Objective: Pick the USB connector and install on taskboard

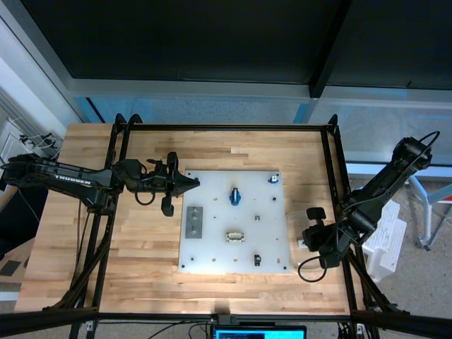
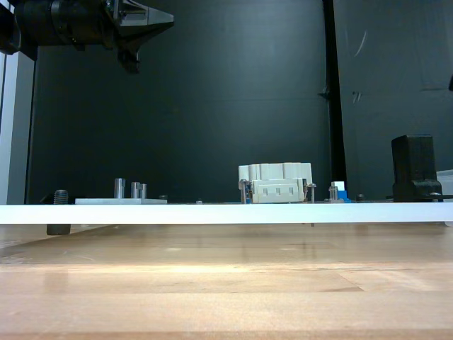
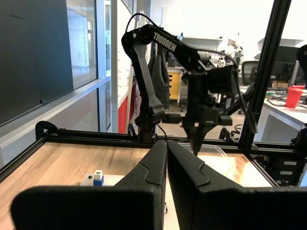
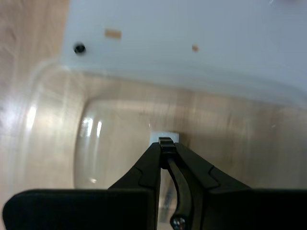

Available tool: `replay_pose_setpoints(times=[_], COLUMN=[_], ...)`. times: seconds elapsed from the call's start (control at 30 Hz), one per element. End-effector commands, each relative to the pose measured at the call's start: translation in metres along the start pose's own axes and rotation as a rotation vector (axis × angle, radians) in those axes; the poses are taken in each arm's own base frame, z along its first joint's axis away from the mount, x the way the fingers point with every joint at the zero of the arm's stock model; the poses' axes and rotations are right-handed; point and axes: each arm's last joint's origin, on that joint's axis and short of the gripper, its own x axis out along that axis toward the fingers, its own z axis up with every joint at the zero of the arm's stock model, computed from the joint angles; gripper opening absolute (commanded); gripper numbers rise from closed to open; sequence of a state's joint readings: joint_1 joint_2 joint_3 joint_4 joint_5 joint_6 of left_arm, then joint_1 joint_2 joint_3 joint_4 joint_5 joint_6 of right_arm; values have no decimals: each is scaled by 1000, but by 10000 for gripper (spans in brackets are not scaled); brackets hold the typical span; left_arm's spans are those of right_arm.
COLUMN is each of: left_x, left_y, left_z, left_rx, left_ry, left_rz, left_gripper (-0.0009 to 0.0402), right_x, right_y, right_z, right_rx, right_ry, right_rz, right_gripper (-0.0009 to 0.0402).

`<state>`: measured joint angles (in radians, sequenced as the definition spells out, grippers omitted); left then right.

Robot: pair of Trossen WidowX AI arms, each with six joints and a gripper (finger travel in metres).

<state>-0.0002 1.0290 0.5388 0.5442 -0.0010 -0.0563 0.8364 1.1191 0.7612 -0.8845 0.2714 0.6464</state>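
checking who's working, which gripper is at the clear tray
The right gripper, low over the tray right of the taskboard, shut on the USB connector; the left gripper hangs shut, high over the board's left edge.

1. A robotics lab: a black left arm point(image 1: 63, 176) and right arm point(image 1: 385, 183) stand at the edges of a wooden bench point(image 1: 141, 268) inside a black metal frame point(image 1: 226, 128).
2. The left pincer point(image 1: 191, 183), closed, hangs above the edge of the taskboard point(image 1: 212, 212); the right pincer point(image 4: 165, 146) is clamped on the USB connector point(image 4: 165, 141) over a clear tray point(image 4: 57, 143).
3. Beyond the frame, the left wrist view shows desks point(image 3: 283, 103), an office chair point(image 3: 247, 72), hanging coats point(image 3: 162, 72) and glass partitions point(image 3: 81, 43).
4. A lit monitor point(image 1: 259, 332) sits at the bench's near edge.
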Motion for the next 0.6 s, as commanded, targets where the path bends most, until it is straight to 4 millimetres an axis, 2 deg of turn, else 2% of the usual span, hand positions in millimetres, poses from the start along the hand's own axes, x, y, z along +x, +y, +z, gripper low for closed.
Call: replay_pose_setpoints(times=[0.03, 0.3, 0.6], left_x=[0, 0, 0], left_y=[0, 0, 0], left_z=[0, 0, 0], left_rx=[0, 0, 0], left_ry=[0, 0, 0], left_rz=[0, 0, 0], left_gripper=[0, 0, 0], right_x=[-6, -7, 3], right_y=[2, 7, 16], right_z=[13, 49, 90], right_rx=[13, 85, 122], right_ry=[17, 14, 19], right_rz=[-19, -35, -63], right_gripper=[0, 0, 0])
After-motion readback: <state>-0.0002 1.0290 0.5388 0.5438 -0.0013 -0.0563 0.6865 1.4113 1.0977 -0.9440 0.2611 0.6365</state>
